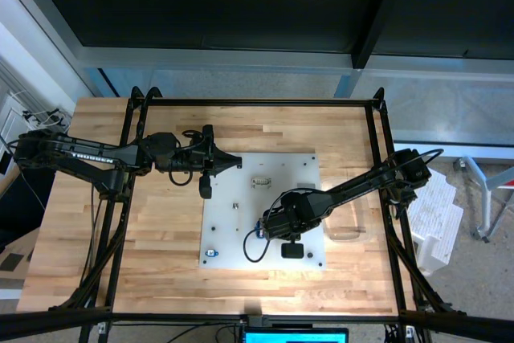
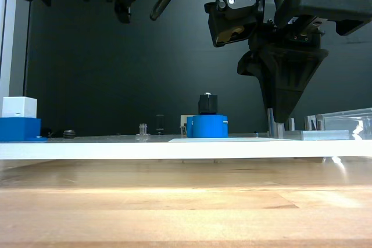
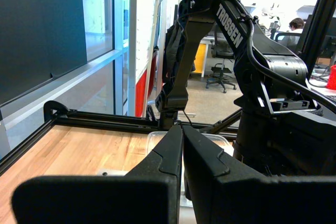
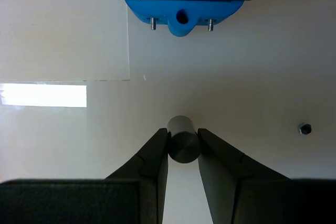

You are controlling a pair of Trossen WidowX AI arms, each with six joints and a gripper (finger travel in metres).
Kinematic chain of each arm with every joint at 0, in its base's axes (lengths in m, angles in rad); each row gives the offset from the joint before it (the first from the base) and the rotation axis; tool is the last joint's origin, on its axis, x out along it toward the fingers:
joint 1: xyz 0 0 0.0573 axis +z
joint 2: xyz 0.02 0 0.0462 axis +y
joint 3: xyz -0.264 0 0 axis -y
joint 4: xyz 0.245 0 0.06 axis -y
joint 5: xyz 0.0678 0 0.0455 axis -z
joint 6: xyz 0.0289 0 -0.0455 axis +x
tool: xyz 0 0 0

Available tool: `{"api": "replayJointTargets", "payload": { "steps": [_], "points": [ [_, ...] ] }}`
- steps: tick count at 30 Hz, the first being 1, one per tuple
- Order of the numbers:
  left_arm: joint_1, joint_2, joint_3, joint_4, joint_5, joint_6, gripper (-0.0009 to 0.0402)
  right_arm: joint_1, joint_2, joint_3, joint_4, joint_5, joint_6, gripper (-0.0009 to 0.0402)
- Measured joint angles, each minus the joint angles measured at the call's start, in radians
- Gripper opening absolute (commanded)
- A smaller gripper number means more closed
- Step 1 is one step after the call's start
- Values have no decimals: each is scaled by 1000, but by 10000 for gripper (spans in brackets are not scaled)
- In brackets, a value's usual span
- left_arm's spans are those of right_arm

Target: Pick the 16mm cylinder and install on the taskboard

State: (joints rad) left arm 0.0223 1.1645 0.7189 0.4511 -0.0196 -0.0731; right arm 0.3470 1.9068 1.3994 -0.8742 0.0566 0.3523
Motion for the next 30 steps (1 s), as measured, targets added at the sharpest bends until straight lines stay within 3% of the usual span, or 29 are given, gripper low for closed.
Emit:
{"api": "replayJointTargets", "payload": {
  "steps": [7,12,17,30],
  "points": [
    [0,0,0,0,0,0,0,0,-2,-1,5,-4,-3,151],
    [0,0,0,0,0,0,0,0,-6,-1,-1,-1,-3,194],
    [0,0,0,0,0,0,0,-1,-32,-1,-20,30,-3,203],
    [0,0,0,0,0,0,0,-20,-166,-56,-41,33,-6,204]
  ]
}}
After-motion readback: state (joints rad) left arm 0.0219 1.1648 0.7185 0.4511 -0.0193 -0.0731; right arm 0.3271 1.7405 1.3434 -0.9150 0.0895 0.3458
